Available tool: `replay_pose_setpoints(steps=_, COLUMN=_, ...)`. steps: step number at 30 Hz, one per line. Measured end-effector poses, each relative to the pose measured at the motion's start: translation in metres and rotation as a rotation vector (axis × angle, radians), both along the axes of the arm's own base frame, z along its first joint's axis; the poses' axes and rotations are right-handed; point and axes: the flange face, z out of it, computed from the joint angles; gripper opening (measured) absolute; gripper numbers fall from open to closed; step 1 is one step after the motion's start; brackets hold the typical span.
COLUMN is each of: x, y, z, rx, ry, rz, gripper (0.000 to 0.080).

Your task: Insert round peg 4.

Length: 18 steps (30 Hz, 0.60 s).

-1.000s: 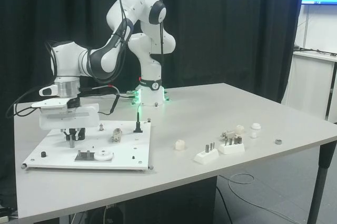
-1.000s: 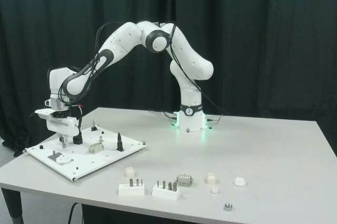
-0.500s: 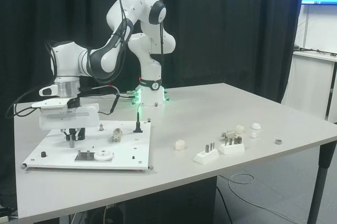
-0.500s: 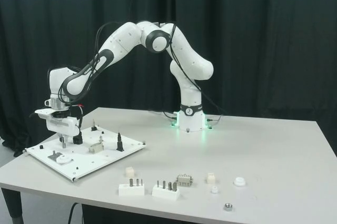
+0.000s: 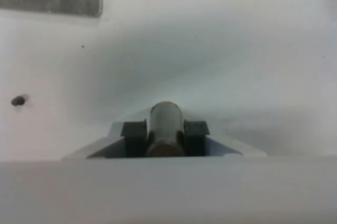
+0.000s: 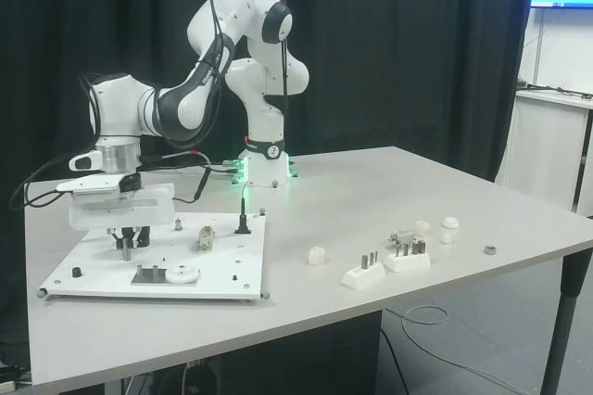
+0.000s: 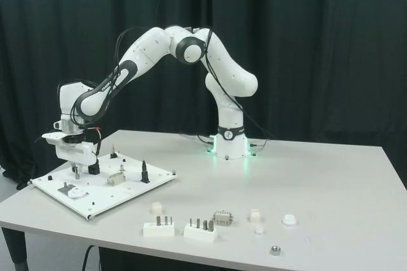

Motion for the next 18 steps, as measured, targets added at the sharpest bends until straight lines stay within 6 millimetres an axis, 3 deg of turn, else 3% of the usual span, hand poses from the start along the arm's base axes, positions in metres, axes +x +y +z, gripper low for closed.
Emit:
replay_pose_setpoints(steps=7, x=0.002, y=0.001, z=0.000, rx=0.006, ry=-0.013, rz=-0.009, gripper=0.0144)
replay_pose_setpoints(steps=8, x=0.003, y=0.002, z=0.000, rx=0.007, ry=-0.016, rz=-0.010, gripper=0.0206)
replay_pose_setpoints(steps=13, x=0.011, y=0.006, z=0.001, rx=0.013, ry=-0.034, rz=-0.009, gripper=0.0206)
replay_pose_setpoints(steps=14, x=0.013, y=0.006, z=0.002, rx=0.012, ry=-0.037, rz=-0.008, gripper=0.0490)
replay_pose_setpoints(steps=18, x=0.020, y=0.007, z=0.008, rx=0.004, ry=-0.047, rz=-0.001, gripper=0.0490)
